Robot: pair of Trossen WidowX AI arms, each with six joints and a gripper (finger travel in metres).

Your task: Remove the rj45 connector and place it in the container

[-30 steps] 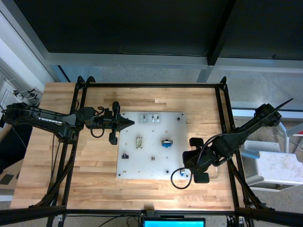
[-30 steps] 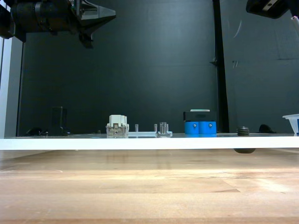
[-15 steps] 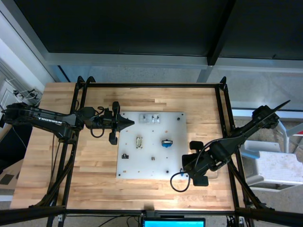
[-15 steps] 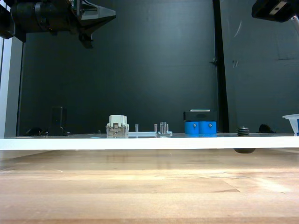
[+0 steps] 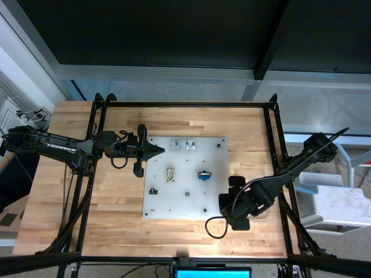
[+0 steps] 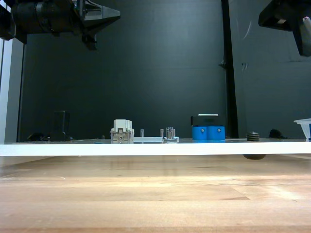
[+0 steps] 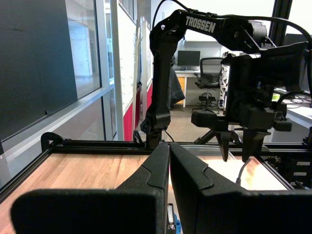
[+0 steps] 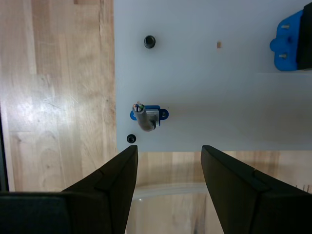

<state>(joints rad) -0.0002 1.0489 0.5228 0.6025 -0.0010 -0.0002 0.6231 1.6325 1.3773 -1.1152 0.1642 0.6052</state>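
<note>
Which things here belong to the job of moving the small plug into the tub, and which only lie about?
Job: small plug; clear tub; right claw, open, over the near right corner of the white board.
Lying about: blue block; grey connector; black knob; left claw, shut, parked over the board's left edge.

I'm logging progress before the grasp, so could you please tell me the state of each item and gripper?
rj45 connector: seated in its blue holder, untouched.
container: upright beside the board, connector not inside.
left gripper: shut, empty, over the board's left edge.
right gripper: open, empty, raised over the board's near right corner.
</note>
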